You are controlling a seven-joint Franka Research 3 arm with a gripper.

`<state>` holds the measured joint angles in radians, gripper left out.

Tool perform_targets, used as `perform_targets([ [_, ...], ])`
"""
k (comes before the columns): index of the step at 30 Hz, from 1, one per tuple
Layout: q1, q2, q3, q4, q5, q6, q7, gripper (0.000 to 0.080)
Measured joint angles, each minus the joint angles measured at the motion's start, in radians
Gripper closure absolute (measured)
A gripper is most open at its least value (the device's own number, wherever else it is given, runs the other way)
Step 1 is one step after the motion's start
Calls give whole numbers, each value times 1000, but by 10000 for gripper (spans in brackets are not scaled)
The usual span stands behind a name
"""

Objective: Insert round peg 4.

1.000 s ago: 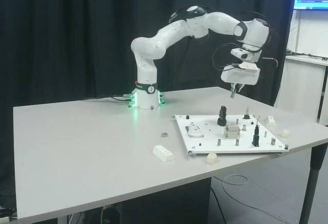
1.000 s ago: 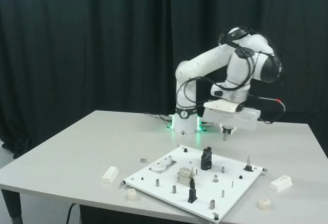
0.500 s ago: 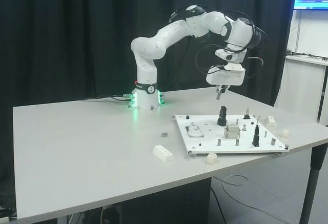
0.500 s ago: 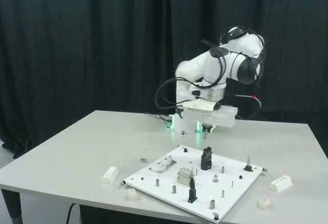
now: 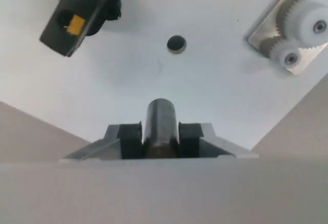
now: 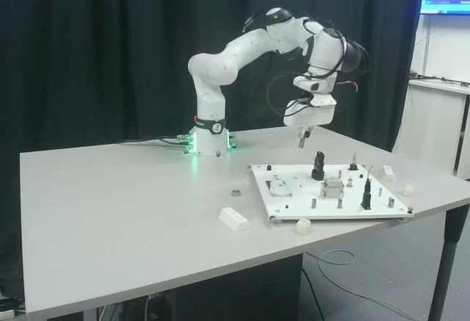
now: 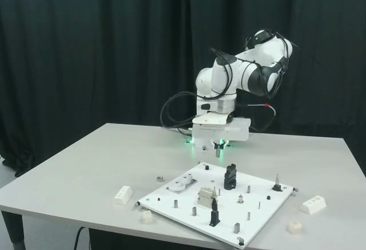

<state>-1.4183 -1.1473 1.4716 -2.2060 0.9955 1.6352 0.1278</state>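
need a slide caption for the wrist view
Claw grips a grey round peg above the white board, near a small black hole and white gears.

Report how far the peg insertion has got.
Done: the peg is picked up, clamped between the end effector fingers. In hand: the arm carries it above the white board, near the corner with the gears; the wrist view shows a small black hole beneath. Left: the peg hangs clear of the board, so lowering, seating and letting go remain.
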Motion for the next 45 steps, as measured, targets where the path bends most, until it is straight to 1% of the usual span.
perform_targets([
  [3,0,0,0,-18,20,19,-16,655],
  [11,5,0,0,-71,64,59,-257,655],
  [18,15,-1,0,-134,114,92,-402,655],
  [24,27,-4,2,-183,162,117,-499,655],
  [28,37,-6,10,-206,191,144,-524,655],
  [31,45,-7,22,-217,209,170,-533,655],
  [36,58,-10,55,-224,230,219,-536,655],
  [45,78,-21,114,-224,252,294,-533,655],
])
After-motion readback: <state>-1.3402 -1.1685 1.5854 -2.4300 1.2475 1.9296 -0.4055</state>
